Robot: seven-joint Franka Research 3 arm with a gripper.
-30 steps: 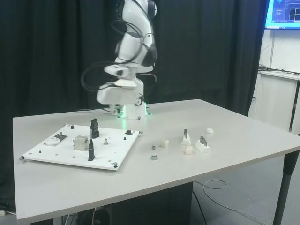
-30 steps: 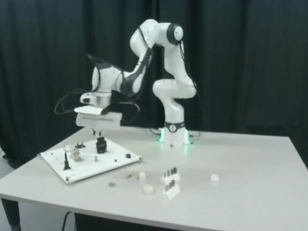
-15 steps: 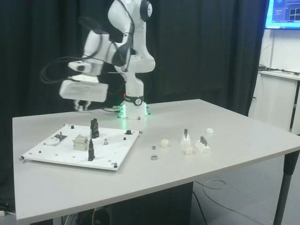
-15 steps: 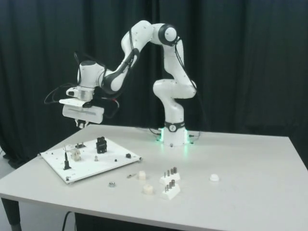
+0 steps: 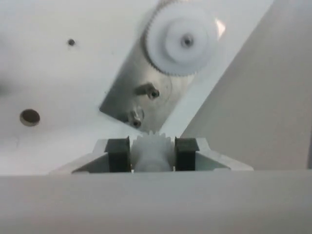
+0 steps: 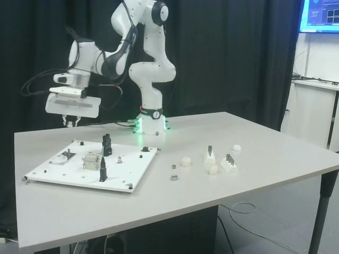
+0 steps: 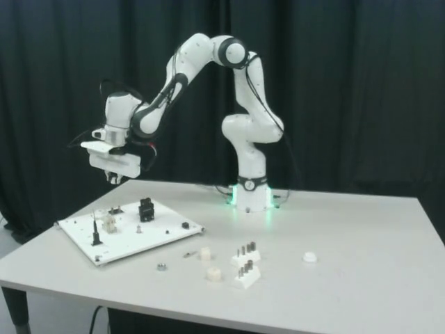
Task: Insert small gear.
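Grey table (image 6: 222, 174): filling the lower half of both room views, right half lying largely bare
White arm (image 7: 240, 132): reaching toward the upper left of both room views
White board (image 6: 79, 177): sitting at lower left on the table, carrying black fixtures (image 6: 106, 144) and a grey plate (image 5: 127, 92) near its edge
Large gear (image 5: 179, 41): sitting on that plate, two bare pegs (image 5: 147, 90) standing beside it
White blocks (image 6: 221, 161): clustering right of the board, well apart from it
Gripper (image 5: 152, 152): hovering over the board's far left corner, black pads clamping the small gear (image 5: 152, 148) just short of the pegs
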